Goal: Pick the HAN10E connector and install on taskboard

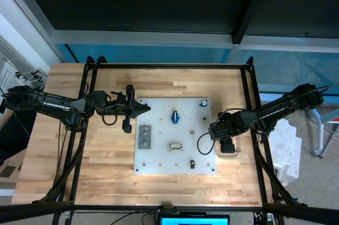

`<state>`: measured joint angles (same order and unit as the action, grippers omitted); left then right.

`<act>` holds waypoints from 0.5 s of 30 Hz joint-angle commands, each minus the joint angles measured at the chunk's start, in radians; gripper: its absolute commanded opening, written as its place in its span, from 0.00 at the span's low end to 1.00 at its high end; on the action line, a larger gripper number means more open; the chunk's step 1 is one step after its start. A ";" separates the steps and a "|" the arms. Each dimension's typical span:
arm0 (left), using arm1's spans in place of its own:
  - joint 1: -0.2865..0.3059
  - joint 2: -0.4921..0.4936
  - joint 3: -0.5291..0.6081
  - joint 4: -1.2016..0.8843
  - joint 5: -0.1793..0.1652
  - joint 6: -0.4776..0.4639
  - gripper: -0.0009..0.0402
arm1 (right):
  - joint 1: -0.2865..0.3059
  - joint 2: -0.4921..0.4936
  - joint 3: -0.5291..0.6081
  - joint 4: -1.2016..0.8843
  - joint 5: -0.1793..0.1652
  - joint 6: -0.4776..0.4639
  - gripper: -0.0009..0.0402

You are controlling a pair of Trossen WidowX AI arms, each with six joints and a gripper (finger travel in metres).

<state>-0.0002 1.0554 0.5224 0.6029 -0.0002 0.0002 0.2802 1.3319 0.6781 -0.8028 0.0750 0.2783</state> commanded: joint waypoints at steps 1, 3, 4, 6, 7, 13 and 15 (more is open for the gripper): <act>0.000 0.000 0.000 0.000 0.000 0.000 0.02 | 0.000 -0.002 0.001 -0.007 0.000 0.000 0.34; 0.000 0.000 0.000 0.000 0.000 0.000 0.02 | -0.001 -0.002 0.001 -0.010 0.000 0.000 0.31; 0.000 0.000 0.000 0.000 0.000 0.000 0.02 | -0.001 -0.002 0.001 -0.012 0.000 -0.002 0.29; 0.000 0.000 0.000 0.000 0.000 0.000 0.02 | -0.001 -0.004 0.001 -0.015 0.000 -0.003 0.26; 0.000 0.000 0.000 0.000 0.000 0.000 0.02 | -0.001 -0.006 0.001 -0.015 0.000 -0.003 0.24; 0.000 0.000 0.000 0.000 0.000 0.000 0.02 | -0.001 -0.037 0.019 -0.052 0.000 -0.003 0.17; 0.000 0.000 0.000 0.000 0.000 0.000 0.02 | -0.001 -0.050 0.050 -0.103 0.000 -0.003 0.15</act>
